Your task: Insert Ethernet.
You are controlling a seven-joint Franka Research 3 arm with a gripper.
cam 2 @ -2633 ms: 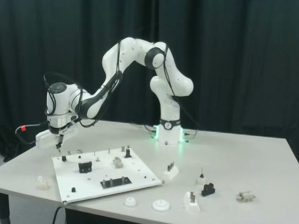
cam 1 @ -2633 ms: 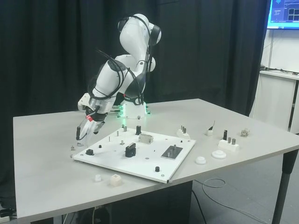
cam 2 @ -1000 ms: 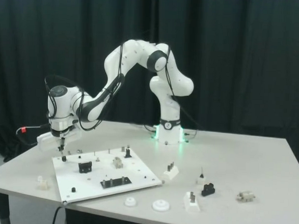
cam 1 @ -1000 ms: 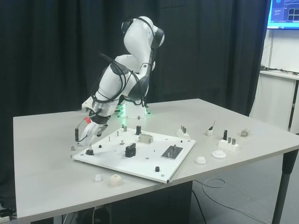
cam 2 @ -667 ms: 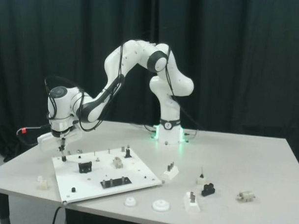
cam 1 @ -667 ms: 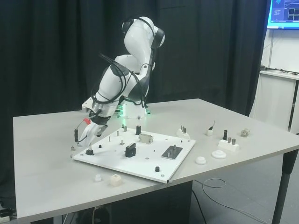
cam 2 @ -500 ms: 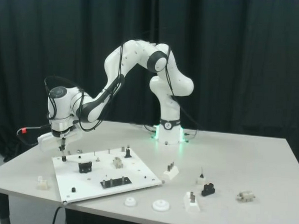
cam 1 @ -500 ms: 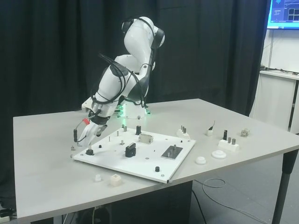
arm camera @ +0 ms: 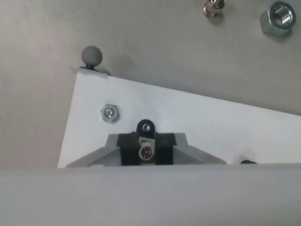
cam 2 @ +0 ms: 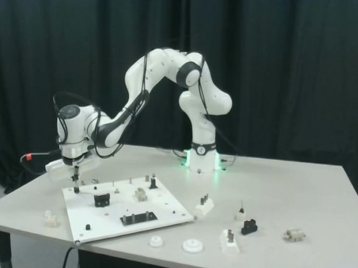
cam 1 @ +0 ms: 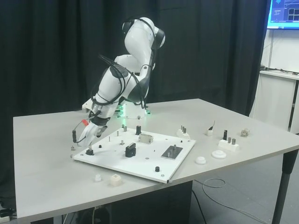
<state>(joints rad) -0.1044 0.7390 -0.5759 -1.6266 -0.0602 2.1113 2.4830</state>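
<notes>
One hand [cam 1: 88, 141] hung over the white board's [cam 1: 140, 156] corner.
It gripped a black plug [arm camera: 145, 149], poised just above the small black socket [cam 1: 89, 152] on the board, on the grey table [cam 1: 46, 154].

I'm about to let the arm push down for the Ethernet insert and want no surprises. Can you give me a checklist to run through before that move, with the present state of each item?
1. Gripper over the white board's near corner: ok, it hangs just above the black socket.
2. Black part between the fingertips: ok, seen in the wrist view.
3. Part lined up with the socket: cannot tell, the part hides it.
4. Board flat on the grey table: ok.
5. Loose nut and screw off the board's edge: ok, apart from the corner.
</notes>
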